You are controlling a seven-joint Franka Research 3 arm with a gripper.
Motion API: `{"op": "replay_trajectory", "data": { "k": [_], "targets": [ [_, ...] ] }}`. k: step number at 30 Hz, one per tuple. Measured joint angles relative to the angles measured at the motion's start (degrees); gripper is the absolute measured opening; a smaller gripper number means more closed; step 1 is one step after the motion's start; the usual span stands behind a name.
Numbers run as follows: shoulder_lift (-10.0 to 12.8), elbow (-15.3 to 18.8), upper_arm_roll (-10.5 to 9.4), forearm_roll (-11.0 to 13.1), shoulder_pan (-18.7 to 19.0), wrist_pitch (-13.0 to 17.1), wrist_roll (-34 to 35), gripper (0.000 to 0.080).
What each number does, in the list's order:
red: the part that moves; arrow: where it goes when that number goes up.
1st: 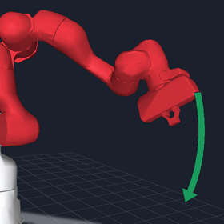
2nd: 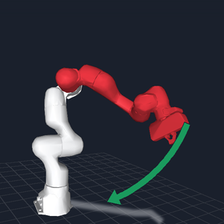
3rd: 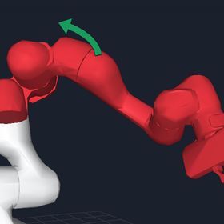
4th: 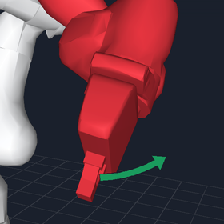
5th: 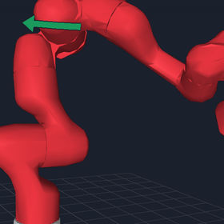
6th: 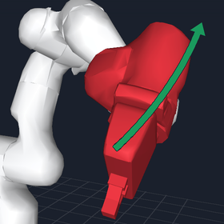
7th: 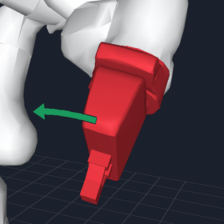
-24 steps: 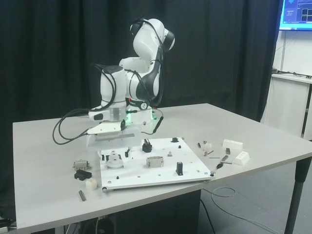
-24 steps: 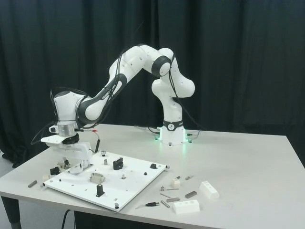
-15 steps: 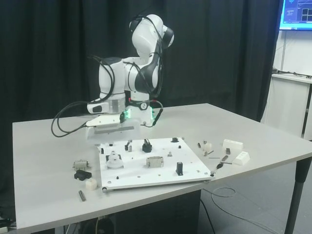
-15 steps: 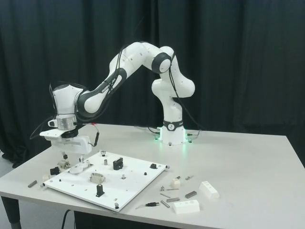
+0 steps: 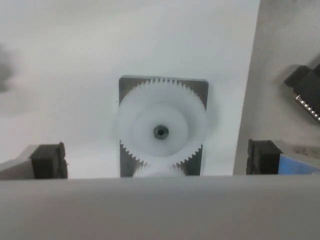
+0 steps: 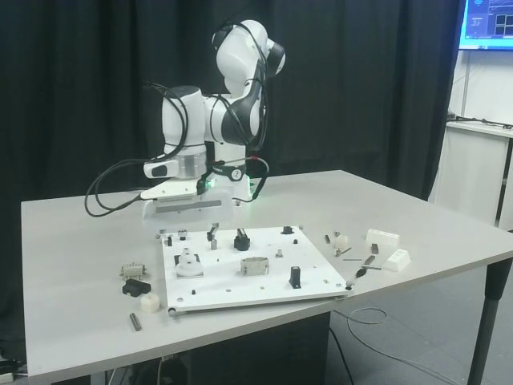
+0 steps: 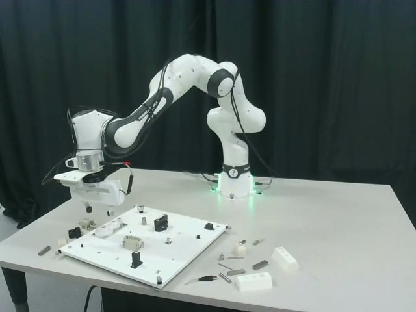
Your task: Remove medium gear.
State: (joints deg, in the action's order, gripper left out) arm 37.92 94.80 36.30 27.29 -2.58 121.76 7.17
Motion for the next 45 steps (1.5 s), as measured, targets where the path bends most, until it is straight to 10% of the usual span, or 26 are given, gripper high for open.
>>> {"op": "replay_trajectory", "data": {
  "k": [45],
  "targets": [
    [-0.4,2.6,0.41,0.0,-0.1,0.8,-3.2,0.0800]
  ]
}}
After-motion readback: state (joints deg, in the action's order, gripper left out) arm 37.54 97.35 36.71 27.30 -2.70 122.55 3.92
